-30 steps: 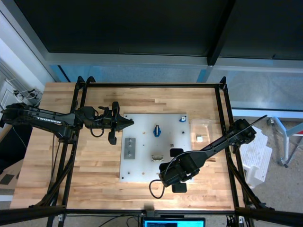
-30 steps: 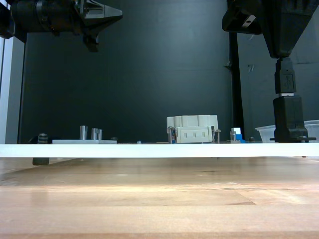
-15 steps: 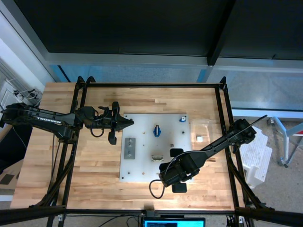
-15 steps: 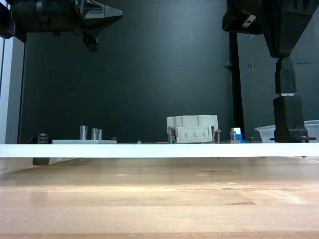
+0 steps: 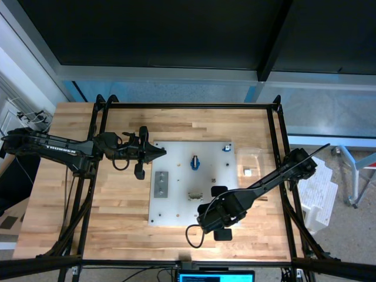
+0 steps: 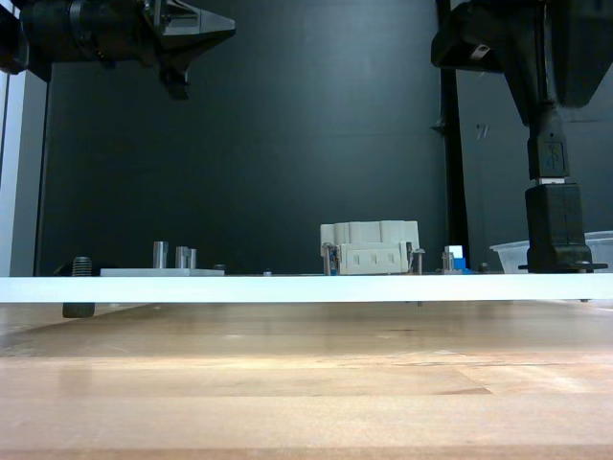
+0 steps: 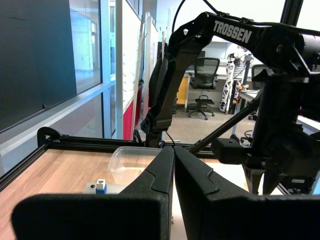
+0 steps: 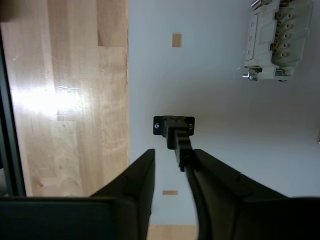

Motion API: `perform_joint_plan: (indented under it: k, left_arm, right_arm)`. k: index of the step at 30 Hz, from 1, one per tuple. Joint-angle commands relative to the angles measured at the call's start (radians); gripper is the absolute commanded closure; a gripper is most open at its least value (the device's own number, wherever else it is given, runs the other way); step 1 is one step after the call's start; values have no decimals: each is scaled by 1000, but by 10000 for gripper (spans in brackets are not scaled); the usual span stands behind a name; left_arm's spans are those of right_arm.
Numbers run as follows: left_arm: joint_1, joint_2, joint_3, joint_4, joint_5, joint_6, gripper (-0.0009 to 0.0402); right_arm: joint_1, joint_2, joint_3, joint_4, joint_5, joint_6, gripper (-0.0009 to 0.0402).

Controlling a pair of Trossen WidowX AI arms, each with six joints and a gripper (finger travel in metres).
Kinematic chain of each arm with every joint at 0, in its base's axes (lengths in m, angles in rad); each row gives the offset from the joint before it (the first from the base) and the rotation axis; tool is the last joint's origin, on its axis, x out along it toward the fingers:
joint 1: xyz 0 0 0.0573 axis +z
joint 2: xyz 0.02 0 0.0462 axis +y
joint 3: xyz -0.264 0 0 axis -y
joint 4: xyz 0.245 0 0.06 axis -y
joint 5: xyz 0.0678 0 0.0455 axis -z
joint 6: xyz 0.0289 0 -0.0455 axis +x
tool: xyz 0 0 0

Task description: Pick the USB connector and install on taskboard

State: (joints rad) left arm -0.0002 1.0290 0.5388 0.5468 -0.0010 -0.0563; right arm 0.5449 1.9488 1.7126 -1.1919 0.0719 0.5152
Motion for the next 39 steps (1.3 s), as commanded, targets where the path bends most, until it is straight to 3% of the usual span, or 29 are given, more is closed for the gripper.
perform_joint_plan:
  k: [1, 12, 18, 33, 39]
  left_arm:
    - [0, 0, 0, 0, 0, 0, 393]
    - [0, 0, 0, 0, 0, 0, 393]
    - [0, 0, 0, 0, 0, 0, 393]
    - [0, 0, 0, 0, 0, 0, 393]
    - [0, 0, 0, 0, 0, 0, 393]
  right_arm:
    - [-1, -13, 11, -1, 15, 1, 242]
    - [0, -95, 11, -9, 15, 5, 159]
    - [2, -139, 11, -41, 14, 5, 157]
    - [7, -143, 11, -42, 14, 0, 157]
    - [3, -198, 11, -42, 16, -6, 157]
